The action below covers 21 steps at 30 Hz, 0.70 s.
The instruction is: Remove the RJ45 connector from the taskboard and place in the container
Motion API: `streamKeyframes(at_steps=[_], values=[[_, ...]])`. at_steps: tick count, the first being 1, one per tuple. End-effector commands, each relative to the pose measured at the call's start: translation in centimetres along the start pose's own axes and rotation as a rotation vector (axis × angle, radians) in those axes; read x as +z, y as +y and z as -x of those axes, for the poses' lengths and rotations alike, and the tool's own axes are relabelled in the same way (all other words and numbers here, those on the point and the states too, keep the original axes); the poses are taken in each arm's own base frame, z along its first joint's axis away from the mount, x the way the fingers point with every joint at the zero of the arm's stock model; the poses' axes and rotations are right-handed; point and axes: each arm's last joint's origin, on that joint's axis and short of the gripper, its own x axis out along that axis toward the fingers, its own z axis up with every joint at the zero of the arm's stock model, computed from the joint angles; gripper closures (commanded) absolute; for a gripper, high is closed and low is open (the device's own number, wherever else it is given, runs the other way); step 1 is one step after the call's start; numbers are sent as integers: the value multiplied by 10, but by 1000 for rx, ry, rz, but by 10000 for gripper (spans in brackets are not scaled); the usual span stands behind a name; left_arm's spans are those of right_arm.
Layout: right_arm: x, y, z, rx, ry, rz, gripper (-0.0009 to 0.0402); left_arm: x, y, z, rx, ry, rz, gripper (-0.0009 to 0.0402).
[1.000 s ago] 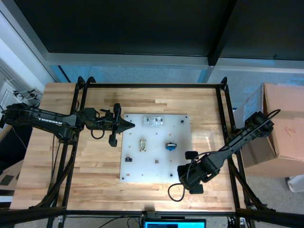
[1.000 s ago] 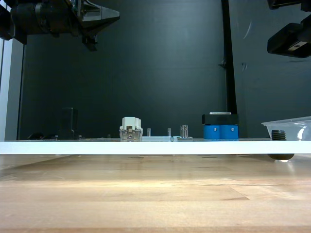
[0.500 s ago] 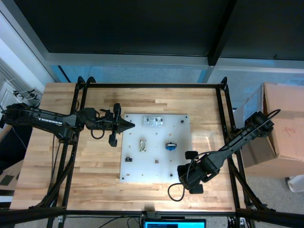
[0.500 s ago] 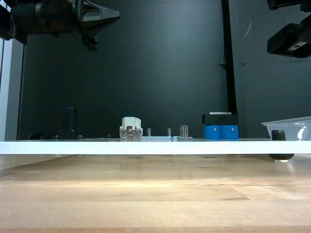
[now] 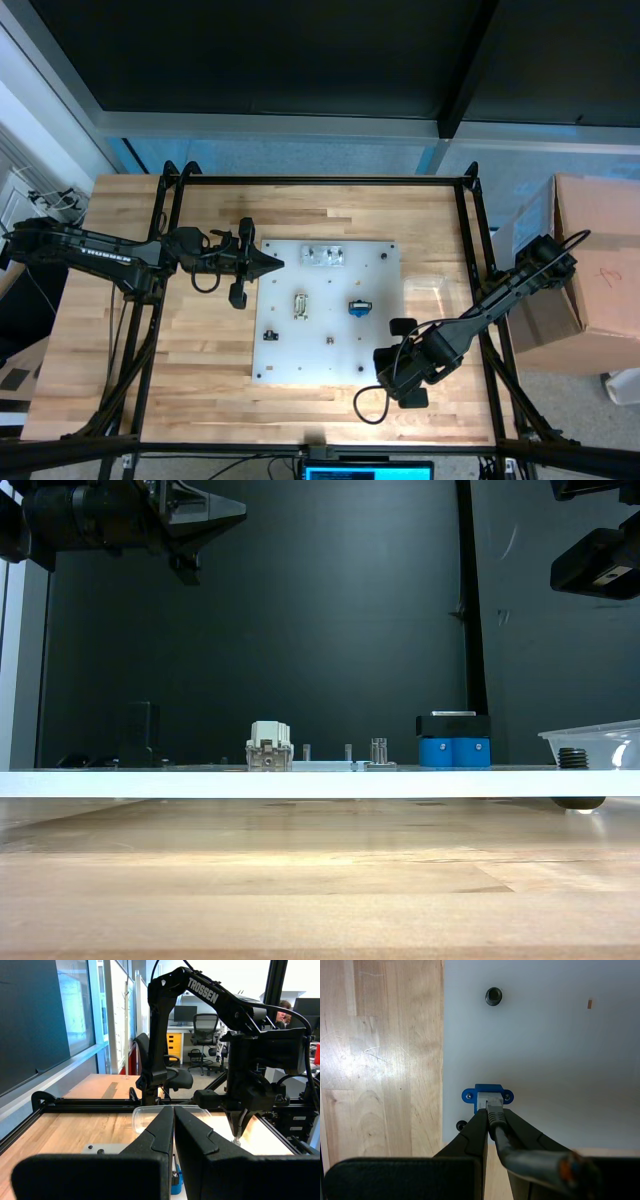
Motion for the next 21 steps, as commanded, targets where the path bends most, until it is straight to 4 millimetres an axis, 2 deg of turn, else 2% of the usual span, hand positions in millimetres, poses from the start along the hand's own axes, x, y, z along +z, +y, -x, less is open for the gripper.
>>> streamKeyframes(at_steps=[1, 14, 21], values=[[0, 0, 0, 0, 1, -1, 393, 0, 0, 0, 0, 0, 0, 393], [0, 0, 0, -5, 4, 0, 393, 0, 0, 0, 0, 0, 0, 393], [-7, -11, 12, -13, -4, -14, 393, 0, 0, 0, 0, 0, 0, 393]])
